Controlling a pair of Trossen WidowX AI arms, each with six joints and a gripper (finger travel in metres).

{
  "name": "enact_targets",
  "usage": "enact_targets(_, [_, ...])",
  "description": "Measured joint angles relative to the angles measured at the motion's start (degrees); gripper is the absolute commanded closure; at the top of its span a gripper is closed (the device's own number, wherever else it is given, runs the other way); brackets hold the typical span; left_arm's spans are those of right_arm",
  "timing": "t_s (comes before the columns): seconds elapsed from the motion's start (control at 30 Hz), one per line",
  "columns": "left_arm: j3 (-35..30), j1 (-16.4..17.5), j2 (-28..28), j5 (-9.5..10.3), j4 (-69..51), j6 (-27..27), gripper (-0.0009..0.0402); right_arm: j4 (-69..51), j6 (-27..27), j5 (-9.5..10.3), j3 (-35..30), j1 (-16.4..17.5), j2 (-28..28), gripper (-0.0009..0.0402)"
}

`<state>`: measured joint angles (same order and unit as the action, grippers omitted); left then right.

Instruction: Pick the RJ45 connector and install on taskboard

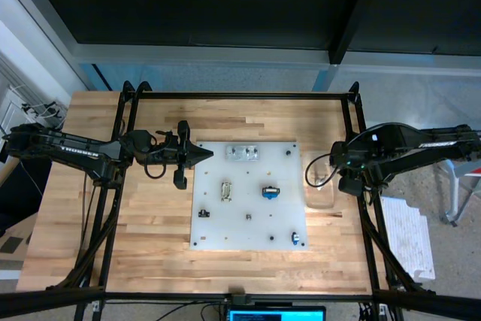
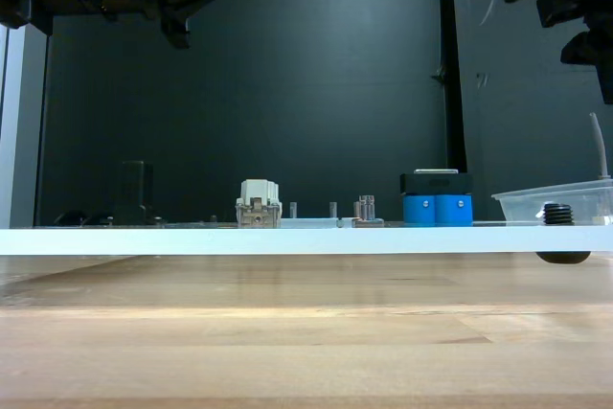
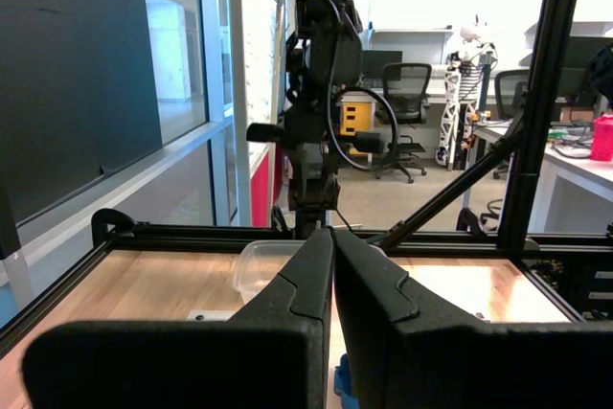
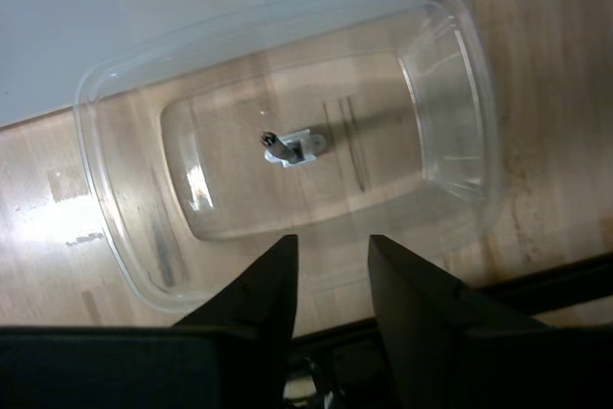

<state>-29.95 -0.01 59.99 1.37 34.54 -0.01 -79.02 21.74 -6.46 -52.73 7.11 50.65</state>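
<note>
The RJ45 connector, a tiny whitish-clear plug, lies inside a clear plastic tray just right of the taskboard. My right gripper hangs above the tray, open, both dark fingers apart, with the plug ahead of the gap and untouched. In the high view the right gripper sits over the tray. My left gripper is held high over the board's left edge, pointing right, and is shut with nothing in it; its fingers meet tip to tip.
The white board carries a silver block, a beige connector, a blue part and a smaller blue part. A black frame rings the wooden table. A laptop edge sits at the near side.
</note>
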Motion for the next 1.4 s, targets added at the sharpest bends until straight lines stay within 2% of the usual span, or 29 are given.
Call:
enact_targets(0.13, [0.0, 0.0, 0.0, -0.02, 0.0, 0.0, 0.0393, 3.0, 3.9, -0.15, 3.7, 2.1, 0.0, 0.0241])
enact_targets(0.23, [0.0, 0.0, 0.0, 0.00, 0.0, 0.0, 0.0393, 5.5, 9.1, -2.60, 6.5, 3.7, 0.0, 0.0218])
enact_targets(0.37, [0.0, 0.0, 0.0, 0.00, 0.0, 0.0, 0.0393, 9.7, 9.4, -3.91, 9.7, 5.3, 0.0, 0.0193])
enact_targets(0.53, [0.0, 0.0, 0.0, -0.02, 0.0, 0.0, 0.0393, 13.2, 9.4, -7.52, 12.5, 7.3, 0.1, 0.0180])
enact_targets(0.83, [0.0, 0.0, 0.0, 0.00, 0.0, 0.0, 0.0393, 15.7, 7.1, -7.72, 13.8, 7.9, 1.0, 0.0181])
enact_targets(1.4, [0.0, 0.0, 0.0, -0.02, 0.0, 0.0, 0.0393, 18.2, 5.8, -7.48, 13.8, 7.9, 7.7, 0.0181])
